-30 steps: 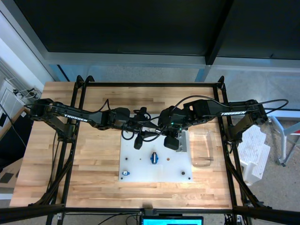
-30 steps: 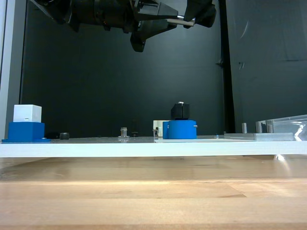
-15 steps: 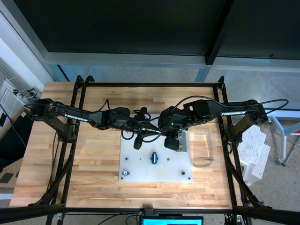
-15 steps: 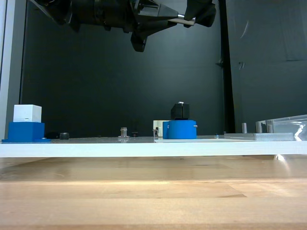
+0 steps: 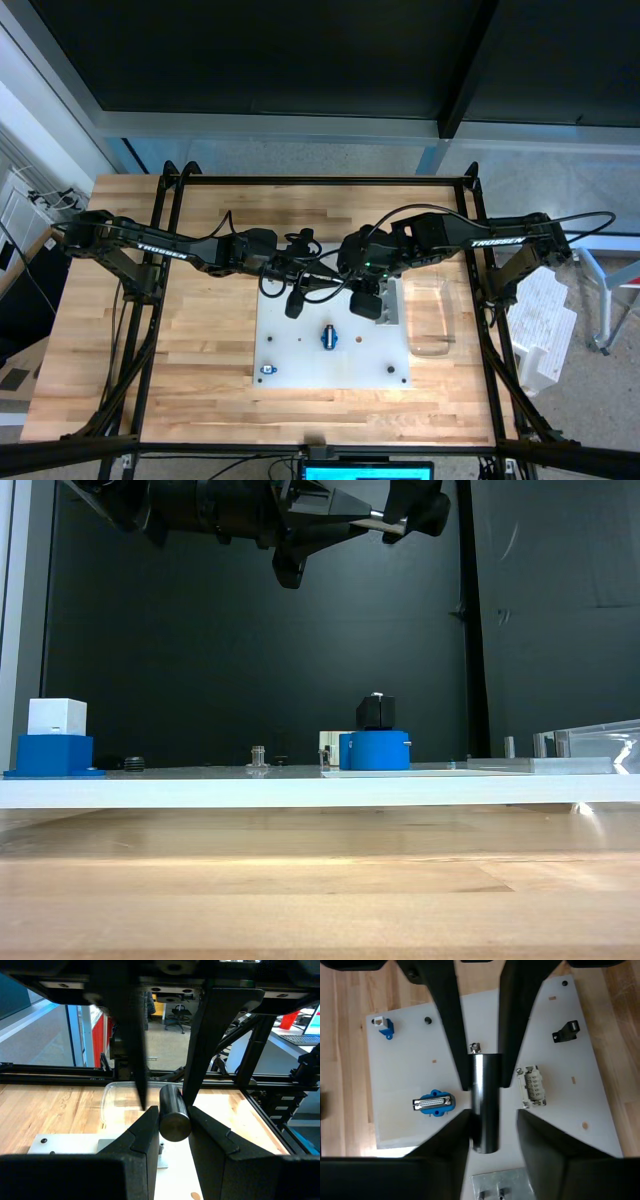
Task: Pick the 16mm cylinder and install on the taskboard
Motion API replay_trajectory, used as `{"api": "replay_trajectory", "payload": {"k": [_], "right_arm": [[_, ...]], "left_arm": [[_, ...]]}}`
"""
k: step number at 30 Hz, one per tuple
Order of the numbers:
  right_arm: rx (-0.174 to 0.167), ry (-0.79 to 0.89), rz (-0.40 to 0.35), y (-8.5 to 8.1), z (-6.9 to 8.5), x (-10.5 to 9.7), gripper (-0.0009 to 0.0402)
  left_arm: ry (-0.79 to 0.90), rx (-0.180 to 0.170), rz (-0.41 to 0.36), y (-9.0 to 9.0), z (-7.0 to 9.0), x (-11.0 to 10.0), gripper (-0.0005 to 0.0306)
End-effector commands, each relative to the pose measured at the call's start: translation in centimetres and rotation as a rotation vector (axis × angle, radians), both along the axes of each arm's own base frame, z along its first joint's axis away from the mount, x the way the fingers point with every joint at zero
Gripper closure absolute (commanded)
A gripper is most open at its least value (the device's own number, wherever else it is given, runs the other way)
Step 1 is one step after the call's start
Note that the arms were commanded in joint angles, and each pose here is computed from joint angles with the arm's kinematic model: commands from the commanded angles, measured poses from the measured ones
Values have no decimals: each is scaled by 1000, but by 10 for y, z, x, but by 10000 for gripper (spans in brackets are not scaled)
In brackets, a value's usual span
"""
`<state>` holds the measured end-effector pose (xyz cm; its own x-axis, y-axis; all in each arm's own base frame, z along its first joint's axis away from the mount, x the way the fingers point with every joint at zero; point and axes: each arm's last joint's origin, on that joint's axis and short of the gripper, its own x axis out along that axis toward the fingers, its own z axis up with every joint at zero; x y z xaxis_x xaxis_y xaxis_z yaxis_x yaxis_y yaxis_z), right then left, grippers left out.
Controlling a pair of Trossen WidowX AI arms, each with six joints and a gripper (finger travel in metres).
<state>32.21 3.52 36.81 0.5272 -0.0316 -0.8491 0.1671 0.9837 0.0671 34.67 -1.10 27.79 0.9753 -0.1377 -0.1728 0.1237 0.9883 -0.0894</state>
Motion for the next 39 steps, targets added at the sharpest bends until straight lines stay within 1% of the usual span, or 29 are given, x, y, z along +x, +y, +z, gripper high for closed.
{"api": "replay_trajectory", "payload": {"k": [1,2,5,7,9,11,14,18,20,21,24,25,27,29,34,37,39], "right_arm": [[-7,0,18,0,0,0,190],[-17,-1,24,0,0,0,174],[-61,-12,16,1,1,-5,138],[-73,-38,13,1,2,-9,124],[-68,-86,12,1,2,-14,117],[-69,-161,11,0,3,-21,117],[-59,-295,17,0,4,-28,122],[-54,-464,31,0,4,-37,132],[-54,-527,31,-1,2,-43,136],[-58,-556,29,-2,2,-46,138],[-85,-627,-3,-4,0,-54,142],[-85,-647,-5,-4,0,-57,142],[-89,-694,-17,-5,-1,-62,141],[-107,-737,-24,-6,-3,-66,142],[-110,-809,-31,-7,-7,-73,142],[-118,-841,-25,-8,-4,-74,142],[-121,-860,-23,-8,-2,-75,142]], "left_arm": [[1,0,0,0,0,0,278],[1,0,0,0,0,0,277],[0,2,10,1,0,0,274],[0,3,17,2,0,0,273],[-1,3,22,3,0,0,275],[-4,6,40,3,0,0,275],[-34,3,55,4,3,1,273],[-87,5,98,6,8,1,275],[-112,3,107,6,11,2,274],[-120,3,107,7,11,2,273],[-126,1,124,8,12,1,275],[-129,-2,129,8,13,1,275],[-155,-19,131,8,15,1,275],[-193,-25,132,9,19,1,274],[-291,-54,132,9,28,1,275],[-310,-57,133,9,30,0,274],[-334,-67,133,9,33,0,273]]}}
